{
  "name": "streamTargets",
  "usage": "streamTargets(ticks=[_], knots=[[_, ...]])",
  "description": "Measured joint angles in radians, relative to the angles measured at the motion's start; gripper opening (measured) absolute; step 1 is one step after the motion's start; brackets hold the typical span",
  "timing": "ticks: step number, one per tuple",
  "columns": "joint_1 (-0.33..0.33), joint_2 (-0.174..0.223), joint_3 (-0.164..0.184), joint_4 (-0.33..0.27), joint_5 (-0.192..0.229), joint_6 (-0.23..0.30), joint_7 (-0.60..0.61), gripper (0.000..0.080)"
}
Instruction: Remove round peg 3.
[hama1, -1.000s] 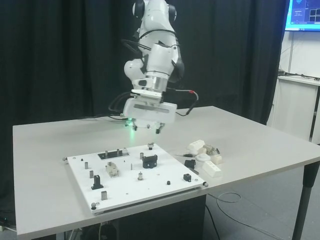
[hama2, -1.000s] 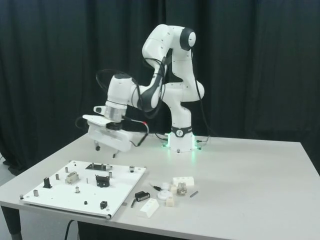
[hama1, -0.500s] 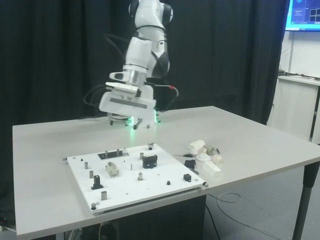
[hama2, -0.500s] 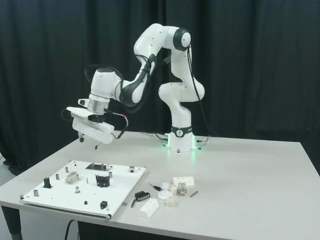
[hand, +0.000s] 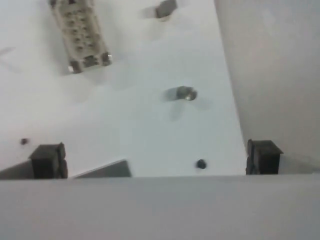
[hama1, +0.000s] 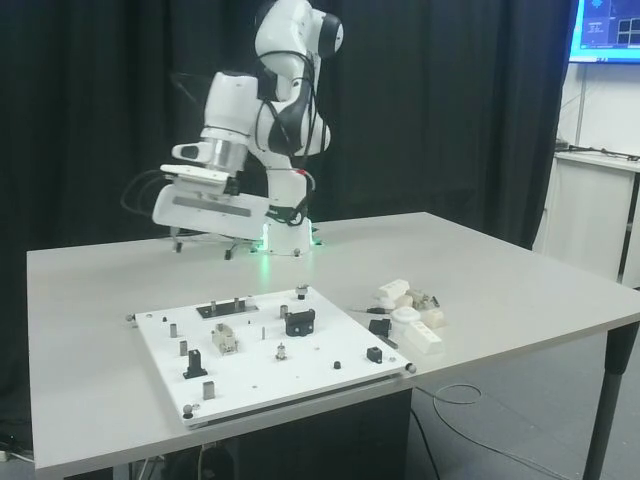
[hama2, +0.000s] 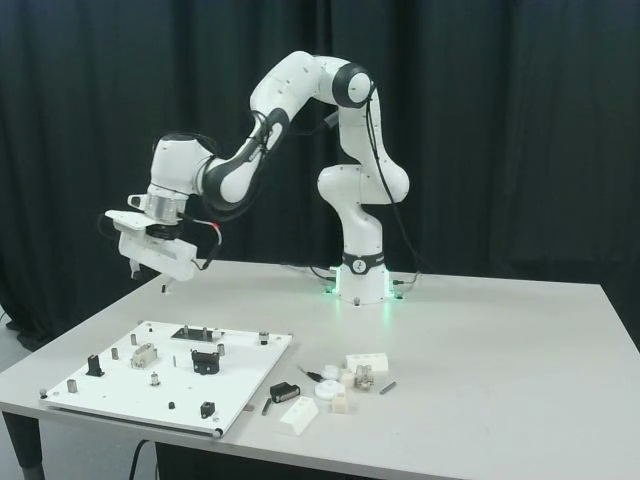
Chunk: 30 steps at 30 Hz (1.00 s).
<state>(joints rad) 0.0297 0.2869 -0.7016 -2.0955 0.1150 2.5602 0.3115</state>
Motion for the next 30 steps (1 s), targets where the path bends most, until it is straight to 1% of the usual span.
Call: streamTargets(ticks=[8, 11, 16, 19, 22, 27, 30], knots=[[-0.051, 0.096, 0.001, 0.076, 0.151, -0.043, -0.161, 0.0800], [-0.067, 0.135, 0.002, 0.104, 0.201, -0.057, -0.204, 0.0800], [-0.090, 0.193, 0.004, 0.148, 0.271, -0.080, -0.276, 0.0800], [-0.102, 0.224, 0.007, 0.173, 0.308, -0.098, -0.312, 0.0800], [-0.116, 0.251, 0.011, 0.196, 0.334, -0.114, -0.338, 0.0800], [-0.140, 0.288, 0.022, 0.226, 0.361, -0.131, -0.365, 0.0800], [-0.158, 0.306, 0.036, 0.241, 0.373, -0.134, -0.376, 0.0800]])
